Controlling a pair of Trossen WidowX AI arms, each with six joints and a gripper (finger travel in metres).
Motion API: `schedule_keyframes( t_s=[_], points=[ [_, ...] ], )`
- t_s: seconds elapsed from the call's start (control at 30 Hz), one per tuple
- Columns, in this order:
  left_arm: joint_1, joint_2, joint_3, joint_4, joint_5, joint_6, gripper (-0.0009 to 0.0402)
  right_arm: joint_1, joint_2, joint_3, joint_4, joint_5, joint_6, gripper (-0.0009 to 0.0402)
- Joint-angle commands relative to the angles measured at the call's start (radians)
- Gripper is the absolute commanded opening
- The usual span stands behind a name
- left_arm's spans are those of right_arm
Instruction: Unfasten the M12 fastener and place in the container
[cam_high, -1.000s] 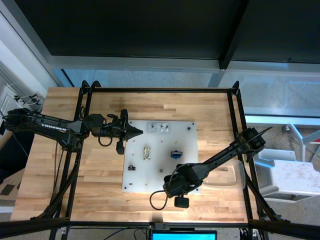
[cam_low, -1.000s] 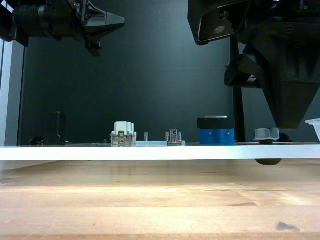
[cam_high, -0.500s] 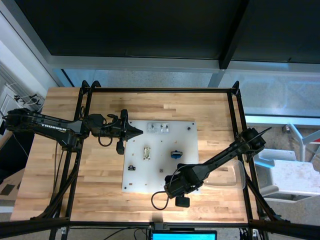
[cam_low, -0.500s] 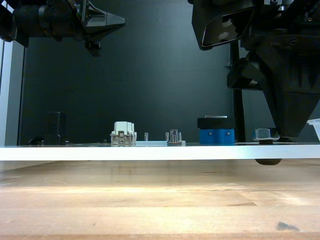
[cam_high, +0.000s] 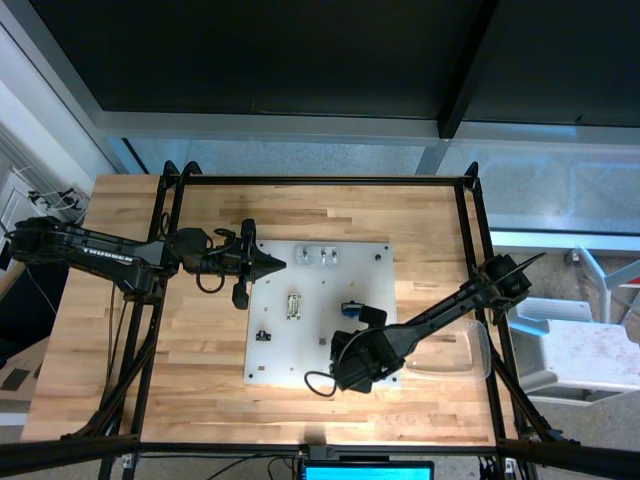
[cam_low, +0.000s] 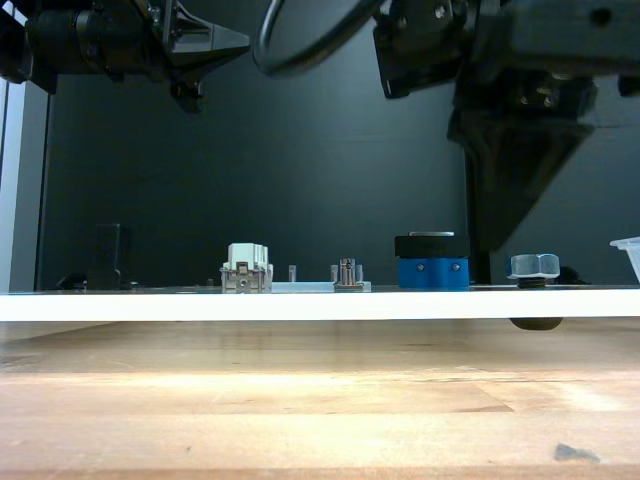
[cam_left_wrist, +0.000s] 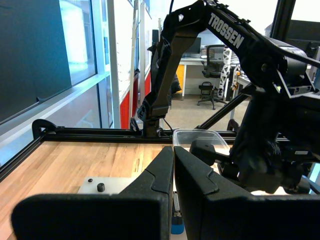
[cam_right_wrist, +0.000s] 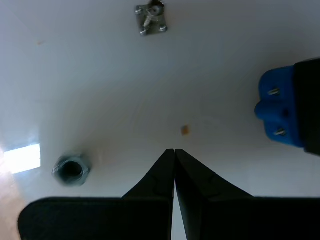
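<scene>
Wood table (cam_high: 200, 350) carries a white board (cam_high: 275, 345) at its middle. The container (cam_high: 483, 352) lies just off the board's right edge. The left arm (cam_high: 100, 255) hangs high beside the board's far left corner. Its left gripper (cam_high: 274, 264) points inward, with the fingers pressed together on nothing. The right arm (cam_high: 440, 315) reaches in from the right edge over the board's near right part. The right gripper (cam_right_wrist: 174, 151) points down at the board, its fingers tip to tip with nothing between them. A blue block (cam_low: 432, 272) stands right of the board's middle. The nut (cam_low: 533, 266) sits on its stud (cam_low: 530, 284) near the board's near right edge. It is beside the right gripper, apart from it, and outside the container.
</scene>
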Motion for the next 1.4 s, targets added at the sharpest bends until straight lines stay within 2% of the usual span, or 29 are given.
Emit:
schedule_keyframes(
  t_s=[0.03, 0.13, 0.2, 0.33, 0.4, 0.5, 0.8, 0.9, 1.07, 1.17, 1.33, 1.37, 1.4],
  points=[
    [0.0, -0.001, 0.0, 0.0, 0.0, 0.0, 0.0, 0.003, -0.004, 0.007, -0.004, -0.011, 0.002, 0.0],
    [0.0, -0.001, 0.0, 0.0, 0.0, 0.0, 0.0, 0.003, -0.004, 0.013, -0.003, -0.051, -0.001, 0.0],
    [0.0, 0.0, 0.0, 0.0, 0.0, 0.0, 0.0, 0.003, -0.005, 0.019, -0.003, -0.105, -0.01, 0.0],
    [0.0, -0.001, 0.0, 0.002, 0.0, 0.0, 0.0, 0.005, -0.005, 0.043, 0.003, -0.24, -0.053, 0.0],
    [0.0, 0.0, 0.0, 0.0, 0.0, 0.0, 0.0, 0.005, -0.005, 0.05, 0.013, -0.296, -0.063, 0.0],
    [0.0, 0.0, 0.0, -0.002, 0.0, 0.0, 0.0, 0.006, -0.005, 0.048, 0.041, -0.349, -0.082, 0.0],
    [0.0, 0.0, 0.0, -0.001, 0.0, 0.0, 0.0, 0.006, 0.003, 0.004, 0.124, -0.336, -0.106, 0.0],
    [0.0, 0.0, 0.0, -0.001, 0.0, 0.0, 0.0, 0.005, 0.003, -0.015, 0.141, -0.306, -0.11, 0.0],
    [0.0, 0.0, 0.0, -0.001, 0.0, 0.0, 0.0, 0.002, 0.003, -0.036, 0.182, -0.304, -0.109, 0.0],
    [0.0, 0.0, 0.0, -0.001, 0.0, 0.0, 0.0, 0.002, 0.003, -0.036, 0.185, -0.286, -0.109, 0.0],
    [0.0, 0.0, 0.0, -0.001, 0.0, 0.0, 0.0, 0.001, 0.003, -0.036, 0.184, -0.286, -0.109, 0.0],
    [0.0, 0.0, 0.0, -0.001, 0.0, 0.0, 0.0, 0.001, 0.003, -0.036, 0.18, -0.283, -0.109, 0.0],
    [0.0, 0.0, 0.0, -0.001, 0.0, 0.0, 0.0, 0.001, 0.003, -0.036, 0.164, -0.259, -0.108, 0.0]
  ],
)
